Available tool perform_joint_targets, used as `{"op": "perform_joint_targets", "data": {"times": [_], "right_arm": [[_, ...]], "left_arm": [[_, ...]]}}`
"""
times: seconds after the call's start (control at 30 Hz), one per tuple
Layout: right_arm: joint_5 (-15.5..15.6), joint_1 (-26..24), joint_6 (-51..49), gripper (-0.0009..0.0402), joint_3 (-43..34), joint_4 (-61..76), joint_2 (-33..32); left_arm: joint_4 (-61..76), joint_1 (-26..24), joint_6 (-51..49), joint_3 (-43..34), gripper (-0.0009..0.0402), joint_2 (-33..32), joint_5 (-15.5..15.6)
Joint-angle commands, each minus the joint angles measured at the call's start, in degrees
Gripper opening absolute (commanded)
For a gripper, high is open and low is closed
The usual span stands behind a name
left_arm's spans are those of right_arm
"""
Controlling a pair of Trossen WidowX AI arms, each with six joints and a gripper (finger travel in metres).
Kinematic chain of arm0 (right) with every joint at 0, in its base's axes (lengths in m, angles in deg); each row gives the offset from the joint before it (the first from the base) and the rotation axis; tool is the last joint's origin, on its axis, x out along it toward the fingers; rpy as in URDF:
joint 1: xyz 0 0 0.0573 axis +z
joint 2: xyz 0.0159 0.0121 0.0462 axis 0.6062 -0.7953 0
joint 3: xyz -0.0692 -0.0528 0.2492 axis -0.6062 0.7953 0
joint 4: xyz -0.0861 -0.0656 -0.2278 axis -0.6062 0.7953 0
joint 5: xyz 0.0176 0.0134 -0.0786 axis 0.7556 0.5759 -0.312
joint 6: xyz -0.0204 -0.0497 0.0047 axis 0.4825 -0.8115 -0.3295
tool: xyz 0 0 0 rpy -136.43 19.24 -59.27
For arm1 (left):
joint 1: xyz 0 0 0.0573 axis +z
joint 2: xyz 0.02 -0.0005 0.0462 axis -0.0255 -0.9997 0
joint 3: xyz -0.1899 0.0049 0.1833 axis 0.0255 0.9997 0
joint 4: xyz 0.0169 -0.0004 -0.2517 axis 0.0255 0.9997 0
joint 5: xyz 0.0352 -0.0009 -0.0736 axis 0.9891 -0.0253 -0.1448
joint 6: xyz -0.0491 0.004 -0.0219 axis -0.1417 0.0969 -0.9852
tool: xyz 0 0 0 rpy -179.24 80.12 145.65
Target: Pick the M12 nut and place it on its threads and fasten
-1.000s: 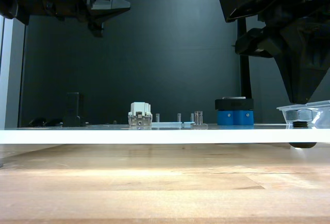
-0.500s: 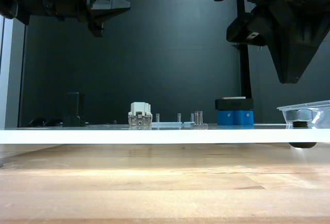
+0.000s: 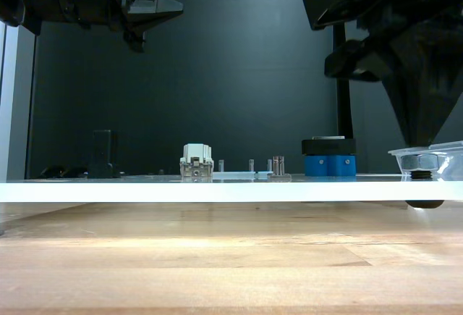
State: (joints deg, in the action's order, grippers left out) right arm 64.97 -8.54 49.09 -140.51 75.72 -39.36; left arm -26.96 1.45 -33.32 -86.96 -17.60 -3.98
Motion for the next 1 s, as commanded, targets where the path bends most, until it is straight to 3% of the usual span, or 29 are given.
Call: {"op": "perform_joint_targets", "data": {"times": [0.03, 0.33, 0.37, 0.4, 0.47, 0.5, 0.57, 0.67, 0.83, 1.0], "right_arm": [[-0.07, 0.11, 0.02, 0.0000, 0.59, -0.87, -0.31], [0.42, 0.13, -0.70, 0.0000, 0.81, -2.56, -0.33], [1.64, 0.13, -0.68, 0.0000, 1.03, -2.99, -0.33], [4.85, 0.13, -0.76, 0.0000, 1.20, -3.41, -0.33], [14.58, 0.13, -1.77, 0.0000, 1.64, -4.44, -0.33], [16.70, 0.15, -1.66, 0.0000, 1.73, -4.37, -0.33], [14.12, 0.24, -1.62, 0.0000, 1.70, -3.13, -0.24], [5.66, 0.26, -1.42, 0.0000, 1.03, -0.63, -0.13], [-1.86, 0.22, 0.44, 0.0000, 0.33, -0.37, -0.13], [-1.55, 0.22, 0.50, 0.0000, 0.37, -1.53, -0.76]], "left_arm": [[0.00, 0.00, 0.00, 0.00, 0.0000, -0.02, -0.02], [0.00, 0.00, 0.00, 0.00, 0.0000, -0.02, -0.02], [0.00, 0.02, 0.00, 0.00, 0.0000, -0.02, -0.04], [0.00, 0.02, 0.00, 0.00, 0.0000, -0.02, -0.02], [0.00, 0.00, 0.00, 0.00, 0.0000, -0.02, -0.02], [0.00, 0.02, 0.00, 0.00, 0.0000, -0.02, -0.02], [-0.02, 0.00, 0.00, 0.00, 0.0000, -0.02, -0.02], [0.07, 0.02, 0.00, 0.00, 0.0000, -0.02, -0.02], [0.17, 0.00, 0.00, 0.00, 0.0000, -0.02, -0.02], [0.02, 0.00, 0.00, 0.00, 0.0000, -0.02, -0.02]]}}
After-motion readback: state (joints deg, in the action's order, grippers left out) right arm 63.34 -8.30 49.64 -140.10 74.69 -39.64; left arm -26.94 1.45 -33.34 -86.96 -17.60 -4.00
